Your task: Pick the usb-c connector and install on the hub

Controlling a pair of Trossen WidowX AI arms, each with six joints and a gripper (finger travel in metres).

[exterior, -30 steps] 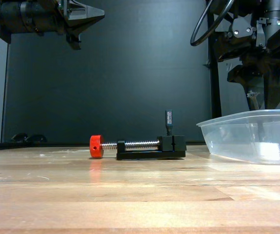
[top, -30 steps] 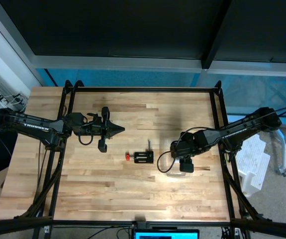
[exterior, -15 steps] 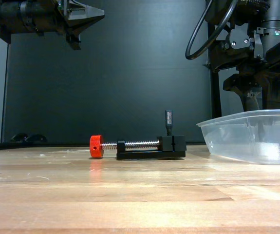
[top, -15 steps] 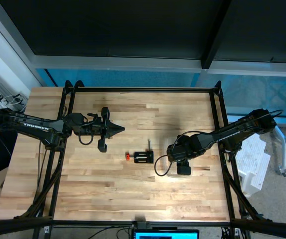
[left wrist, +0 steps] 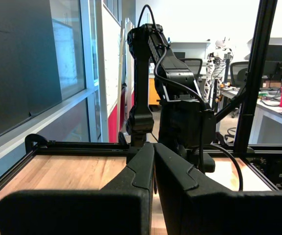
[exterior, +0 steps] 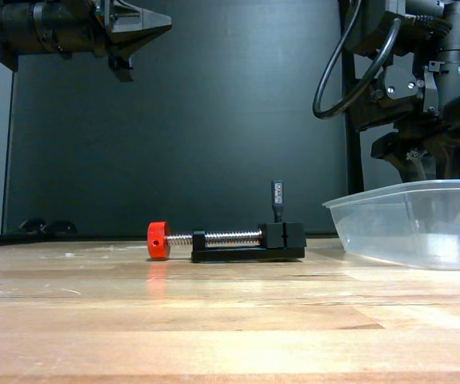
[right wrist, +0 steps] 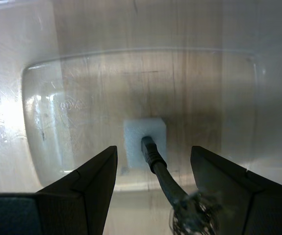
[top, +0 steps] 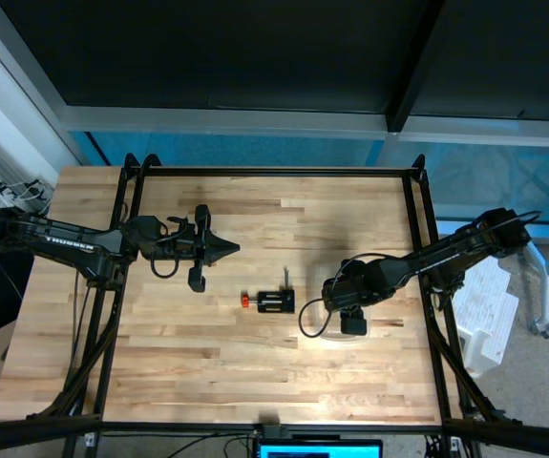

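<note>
High view: your left hand (top: 224, 248) hangs above the table (top: 207, 363), well apart from the vise (top: 276, 302) with the hub (top: 285, 278) standing upright in it. Your right hand (top: 343, 313) points down over the clear tub (top: 326, 334).
Low view: left hand is up high. Right hand sits low over the tub, above a white block (exterior: 442, 248). The vise's red knob (exterior: 158, 240) is at the end away from the tub.
Left wrist view: your left fingers (left wrist: 141, 171) are pressed together.
Right wrist view: right fingers (right wrist: 94, 178) are spread apart, and there's the usb-c connector (right wrist: 149, 148) between them, touching neither. It stands tip-down on the white block inside the tub, and its cable (right wrist: 166, 183) runs back toward the hand.
</note>
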